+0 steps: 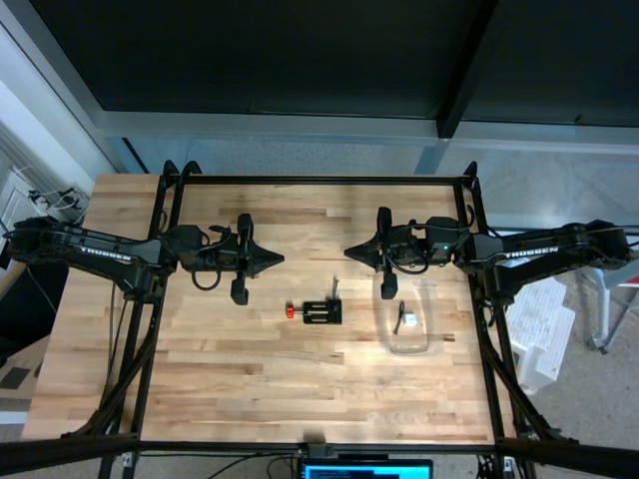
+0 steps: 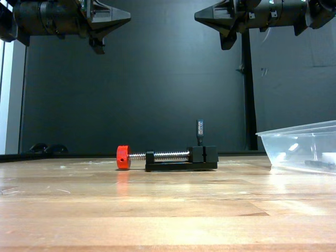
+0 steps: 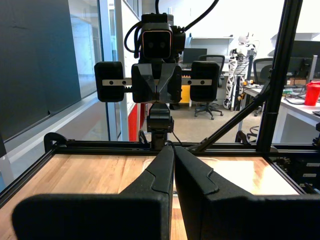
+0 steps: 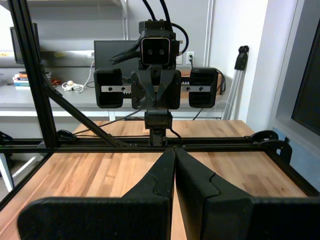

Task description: Remove the USB-C connector from taskboard and place in the container

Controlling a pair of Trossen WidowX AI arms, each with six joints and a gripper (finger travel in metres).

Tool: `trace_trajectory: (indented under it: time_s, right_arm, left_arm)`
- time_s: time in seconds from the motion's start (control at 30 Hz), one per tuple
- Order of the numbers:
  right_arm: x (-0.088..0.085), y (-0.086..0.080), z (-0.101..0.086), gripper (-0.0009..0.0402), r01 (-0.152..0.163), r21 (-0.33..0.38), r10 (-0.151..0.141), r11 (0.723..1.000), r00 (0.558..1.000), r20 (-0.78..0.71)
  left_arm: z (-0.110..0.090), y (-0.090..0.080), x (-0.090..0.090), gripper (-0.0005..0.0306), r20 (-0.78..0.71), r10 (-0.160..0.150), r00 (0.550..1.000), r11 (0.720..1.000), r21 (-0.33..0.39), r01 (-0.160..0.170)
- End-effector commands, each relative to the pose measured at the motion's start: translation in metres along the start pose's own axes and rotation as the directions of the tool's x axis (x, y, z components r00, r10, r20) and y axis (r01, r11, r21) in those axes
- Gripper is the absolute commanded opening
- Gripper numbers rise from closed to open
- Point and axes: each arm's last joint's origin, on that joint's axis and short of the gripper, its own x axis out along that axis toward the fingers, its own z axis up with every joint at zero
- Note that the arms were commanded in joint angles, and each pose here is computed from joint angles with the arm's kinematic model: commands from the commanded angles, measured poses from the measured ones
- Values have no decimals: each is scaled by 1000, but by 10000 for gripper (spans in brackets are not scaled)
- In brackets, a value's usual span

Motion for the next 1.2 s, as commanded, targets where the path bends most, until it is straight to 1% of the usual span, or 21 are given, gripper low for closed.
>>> trace_trajectory:
  time_s: [0.03, 0.27, 0.33, 0.37, 0.87, 0.97, 1.2]
  right_arm:
    - [0, 0, 0, 0, 0, -1, 0, 1000, 1000, -1]
    - [0, 0, -1, 0, 3, -5, -3, 1000, 1000, -2]
    - [0, -1, -1, 0, 24, -7, -24, 1000, 1000, -2]
    - [0, -1, 0, 0, 26, -9, -26, 1000, 1000, 0]
    - [0, 0, -1, 0, 22, -8, -22, 1000, 1000, 2]
    - [0, 0, -1, 0, 16, -8, -16, 1000, 1000, 1]
    - [0, 0, -1, 0, 17, -8, -17, 1000, 1000, 1]
  left_arm:
    - [0, 0, 0, 0, 1, 0, 1000, 1000, 0, 0]
    - [0, 0, 0, 0, 0, 0, 1000, 1000, 0, 0]
    - [0, 0, 0, 0, 1, 0, 1000, 1000, 0, 0]
    - [0, 0, 0, 0, 0, 0, 1000, 1000, 0, 0]
    - [0, 0, 0, 0, 1, 0, 1000, 1000, 0, 0]
    - [0, 0, 0, 0, 0, 0, 1000, 1000, 0, 0]
    - [0, 0, 0, 0, 1, 0, 1000, 1000, 0, 0]
